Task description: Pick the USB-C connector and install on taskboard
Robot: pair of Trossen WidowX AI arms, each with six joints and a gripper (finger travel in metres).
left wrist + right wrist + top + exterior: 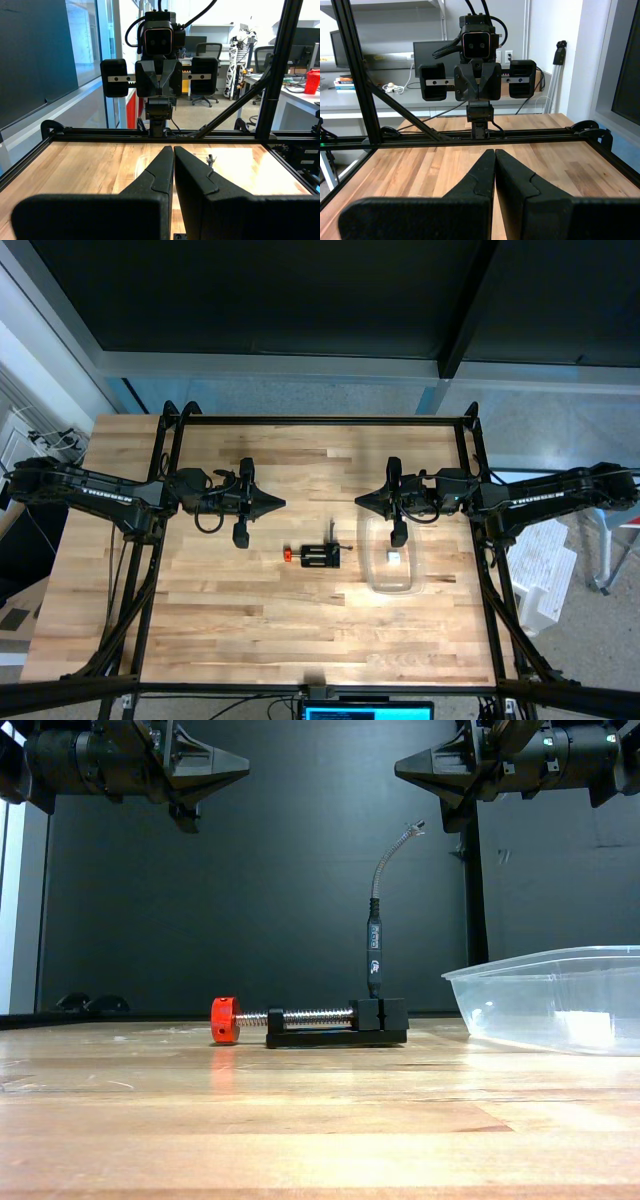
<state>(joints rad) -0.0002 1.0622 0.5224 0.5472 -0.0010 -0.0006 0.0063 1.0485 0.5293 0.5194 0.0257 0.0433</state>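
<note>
The taskboard point(318, 556) point(335, 1025), a small black block with a red-orange knob point(225, 1020) at its left end, lies mid-table. From its right end a dark USB-C connector point(373, 952) rises upright, topped by a bent silvery cable stub; from above it reads as a thin dark line point(332, 532). My left gripper point(283, 504) point(247, 763) point(173, 149) hangs high, left of the block, shut and empty. Facing it from the right, my right gripper point(358, 502) point(397, 765) point(495, 151) is also shut and empty. Both are well above the board.
A clear plastic tray point(412, 580) point(520, 995) stands just right of the block, with a small white square piece point(394, 556) in it. A black metal frame point(320, 421) surrounds the wooden table point(230, 630).
</note>
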